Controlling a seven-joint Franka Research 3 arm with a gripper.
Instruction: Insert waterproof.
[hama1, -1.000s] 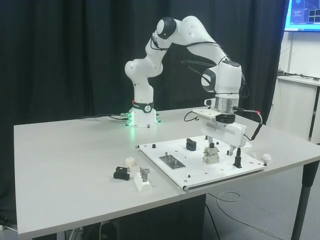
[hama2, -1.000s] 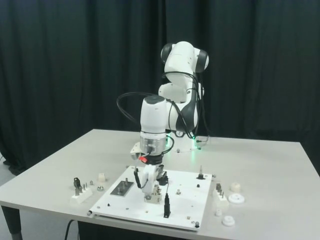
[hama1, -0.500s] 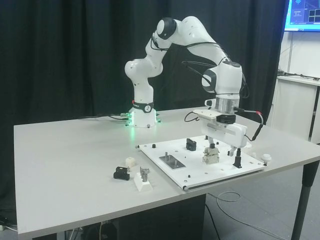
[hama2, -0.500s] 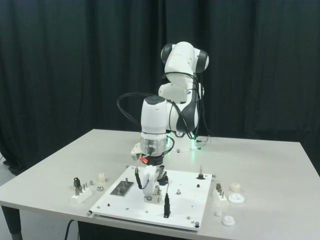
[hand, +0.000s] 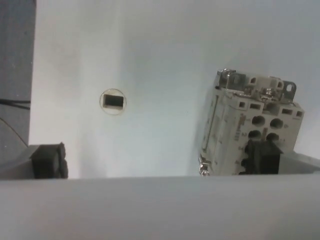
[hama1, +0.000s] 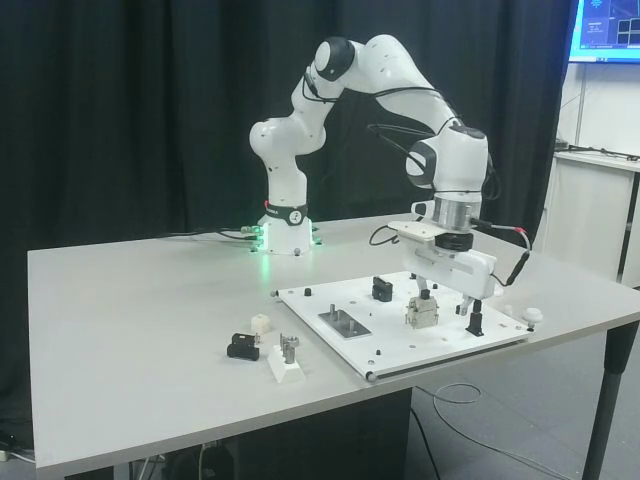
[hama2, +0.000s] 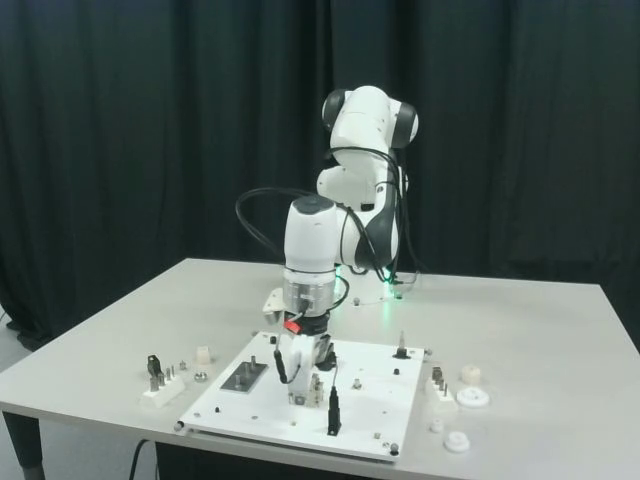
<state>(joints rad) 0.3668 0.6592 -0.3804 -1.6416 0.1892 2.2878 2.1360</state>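
The arm wears glossy white plastic shells with black joint rings. The tabletop is smooth, matt grey. On it the white board looks smooth with a slight sheen. The connector housing is pale matt plastic with bright metal clips at its corners. The block on the board looks like dull metal. Behind hangs matt black cloth curtain
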